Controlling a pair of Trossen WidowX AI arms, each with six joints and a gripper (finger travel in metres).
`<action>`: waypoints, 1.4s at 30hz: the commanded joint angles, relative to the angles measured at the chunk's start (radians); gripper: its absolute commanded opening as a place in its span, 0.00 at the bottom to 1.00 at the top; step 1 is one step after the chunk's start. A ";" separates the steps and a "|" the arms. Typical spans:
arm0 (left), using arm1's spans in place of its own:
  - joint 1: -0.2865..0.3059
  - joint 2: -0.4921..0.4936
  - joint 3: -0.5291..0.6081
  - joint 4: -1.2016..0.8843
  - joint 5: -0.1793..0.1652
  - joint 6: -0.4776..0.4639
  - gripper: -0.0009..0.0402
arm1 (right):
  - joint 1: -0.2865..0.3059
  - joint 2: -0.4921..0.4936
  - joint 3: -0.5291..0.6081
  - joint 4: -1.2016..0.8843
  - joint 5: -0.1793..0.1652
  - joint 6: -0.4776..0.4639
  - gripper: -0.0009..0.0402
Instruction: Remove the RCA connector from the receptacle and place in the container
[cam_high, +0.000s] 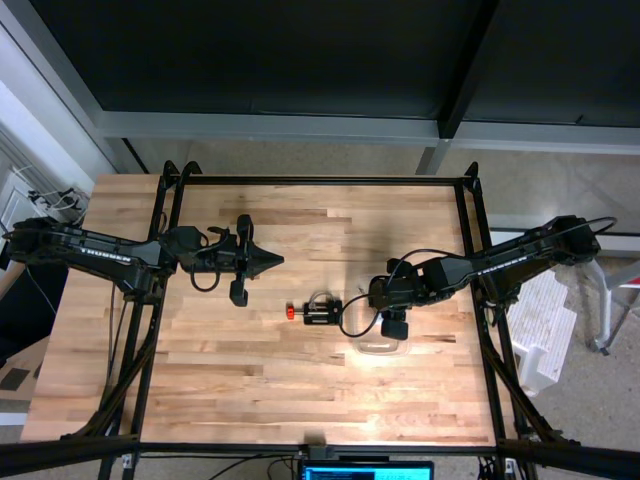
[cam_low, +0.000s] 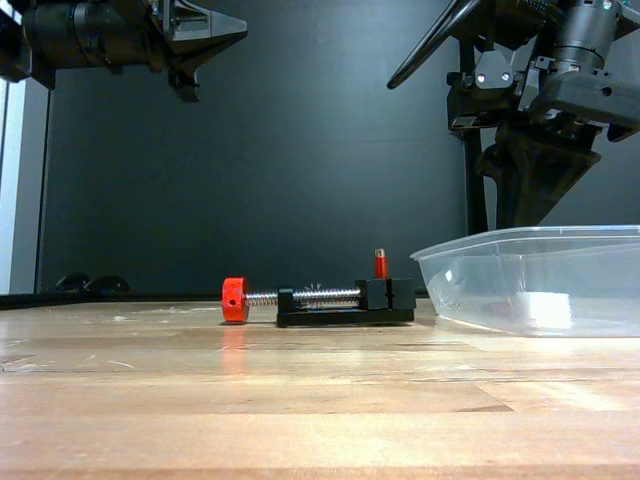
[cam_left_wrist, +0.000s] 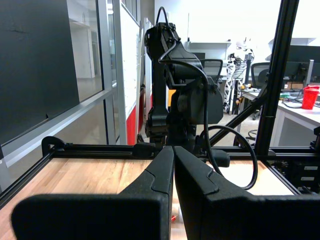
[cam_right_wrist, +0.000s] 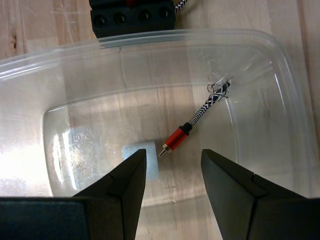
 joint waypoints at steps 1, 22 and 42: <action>0.000 0.000 0.000 0.000 0.000 0.000 0.02 | 0.000 -0.029 0.006 0.005 -0.010 -0.008 0.35; 0.000 0.000 0.000 0.000 0.000 0.000 0.02 | -0.063 -0.241 0.021 0.237 0.001 -0.162 0.02; 0.000 0.000 0.000 0.000 0.000 0.000 0.02 | -0.154 -0.262 -0.066 0.720 -0.066 -0.287 0.02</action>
